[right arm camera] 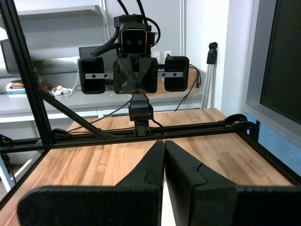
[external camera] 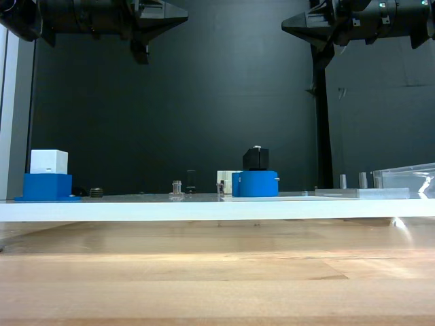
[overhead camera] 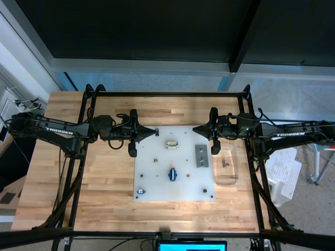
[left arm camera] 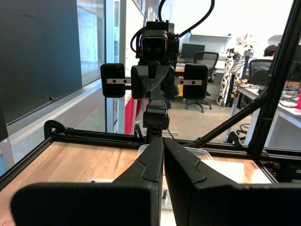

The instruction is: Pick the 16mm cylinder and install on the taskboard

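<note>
The taskboard (overhead camera: 157, 180) is a white square plate in the middle of the table, carrying a blue connector (overhead camera: 172, 174), a beige connector (overhead camera: 171, 144) and a grey metal block (overhead camera: 201, 155). The 16mm cylinder (overhead camera: 225, 163) shows as a tiny grey peg inside the clear tray (overhead camera: 234, 178) just right of the board. My left gripper (overhead camera: 155, 130) hovers high over the board's far left corner, shut and holding nothing. My right gripper (overhead camera: 194, 129) hovers over the far right part, also shut and holding nothing. Their tips point at each other, apart. Both sets of fingers (left arm camera: 150, 162) (right arm camera: 153, 162) press together.
A small blue base with a white cube (external camera: 47, 175) stands at the board's near left corner. A black frame (overhead camera: 167, 94) rings the wooden table. From the low view both grippers (external camera: 183, 13) (external camera: 285, 27) hang well above everything on the board.
</note>
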